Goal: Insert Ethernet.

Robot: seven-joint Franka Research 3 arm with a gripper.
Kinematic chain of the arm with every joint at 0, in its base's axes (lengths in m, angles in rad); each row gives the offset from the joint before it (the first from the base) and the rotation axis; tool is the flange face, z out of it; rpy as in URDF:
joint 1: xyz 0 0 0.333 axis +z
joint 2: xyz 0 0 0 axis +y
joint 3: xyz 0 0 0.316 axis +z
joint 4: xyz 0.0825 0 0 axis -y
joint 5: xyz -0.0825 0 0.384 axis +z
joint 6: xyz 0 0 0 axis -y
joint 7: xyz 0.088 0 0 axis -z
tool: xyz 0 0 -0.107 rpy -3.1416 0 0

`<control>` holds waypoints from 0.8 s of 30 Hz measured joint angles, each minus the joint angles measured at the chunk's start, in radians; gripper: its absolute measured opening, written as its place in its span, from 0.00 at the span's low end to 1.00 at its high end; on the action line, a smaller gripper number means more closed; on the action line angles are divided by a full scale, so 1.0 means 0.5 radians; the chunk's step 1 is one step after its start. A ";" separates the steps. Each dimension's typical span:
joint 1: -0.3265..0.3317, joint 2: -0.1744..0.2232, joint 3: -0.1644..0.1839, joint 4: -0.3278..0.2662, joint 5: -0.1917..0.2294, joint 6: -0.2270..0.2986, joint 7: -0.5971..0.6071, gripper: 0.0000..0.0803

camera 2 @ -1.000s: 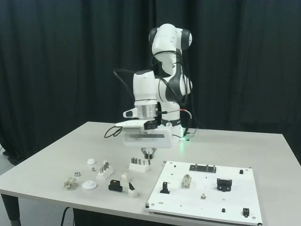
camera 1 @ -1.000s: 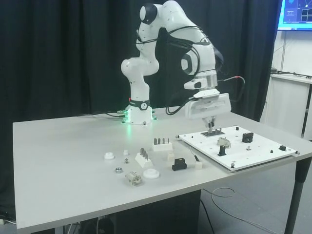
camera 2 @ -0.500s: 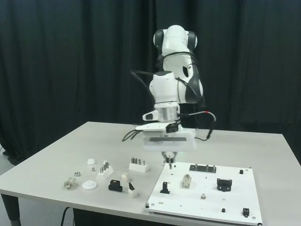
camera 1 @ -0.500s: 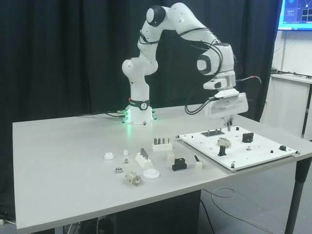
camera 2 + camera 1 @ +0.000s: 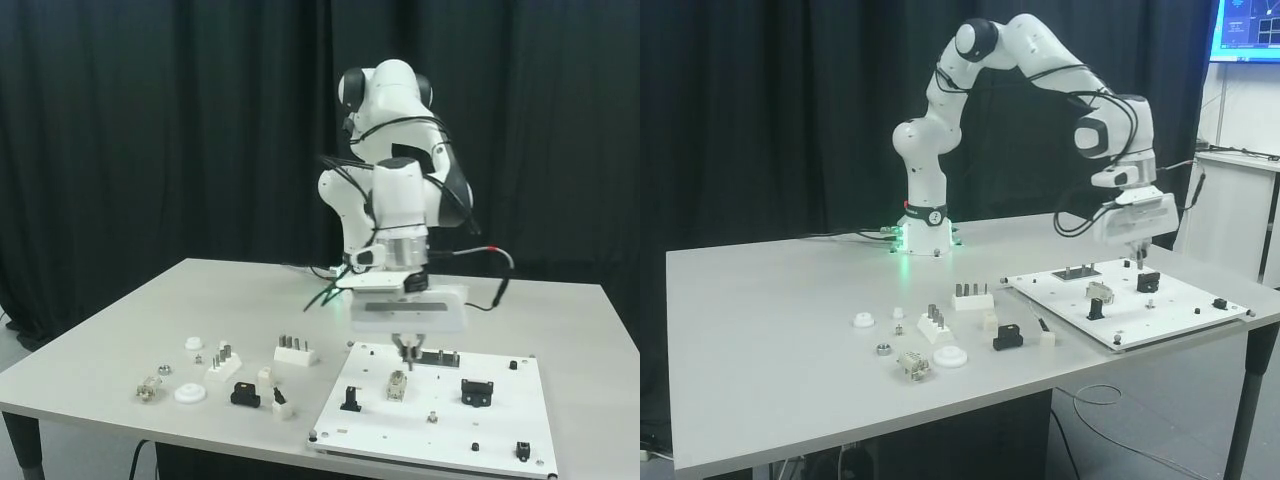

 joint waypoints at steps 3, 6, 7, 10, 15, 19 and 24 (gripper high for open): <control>0.042 0.037 0.000 0.040 0.000 -0.012 0.053 0.09; 0.083 0.074 0.000 0.078 0.000 -0.019 0.106 0.09; 0.096 0.085 0.000 0.089 0.000 -0.019 0.124 0.09; 0.138 0.120 0.000 0.127 0.000 -0.021 0.183 0.09; 0.209 0.179 0.001 0.194 0.000 -0.022 0.276 0.09; 0.263 0.226 0.001 0.253 0.000 -0.023 0.349 0.09; 0.324 0.286 0.001 0.330 0.000 -0.026 0.429 0.09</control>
